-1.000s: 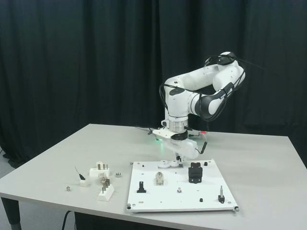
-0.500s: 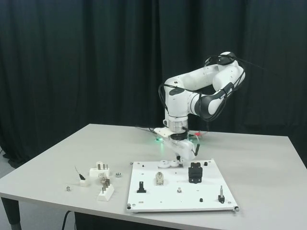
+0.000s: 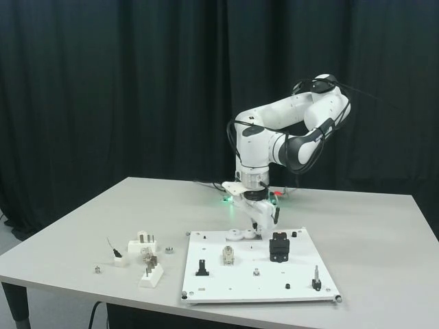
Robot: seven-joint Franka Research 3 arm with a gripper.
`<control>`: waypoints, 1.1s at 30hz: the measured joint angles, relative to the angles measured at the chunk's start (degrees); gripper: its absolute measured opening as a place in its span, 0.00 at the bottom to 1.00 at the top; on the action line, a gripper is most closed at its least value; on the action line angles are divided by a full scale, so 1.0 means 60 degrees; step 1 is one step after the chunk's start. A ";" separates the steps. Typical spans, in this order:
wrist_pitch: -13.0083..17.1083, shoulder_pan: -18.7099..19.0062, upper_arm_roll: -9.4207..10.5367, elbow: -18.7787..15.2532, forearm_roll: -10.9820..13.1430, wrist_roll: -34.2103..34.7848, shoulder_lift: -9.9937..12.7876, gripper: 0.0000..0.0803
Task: Insert small gear.
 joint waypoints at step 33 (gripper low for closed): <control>0.0103 0.0039 0.0054 0.0015 -0.0016 -0.1071 0.0000 0.18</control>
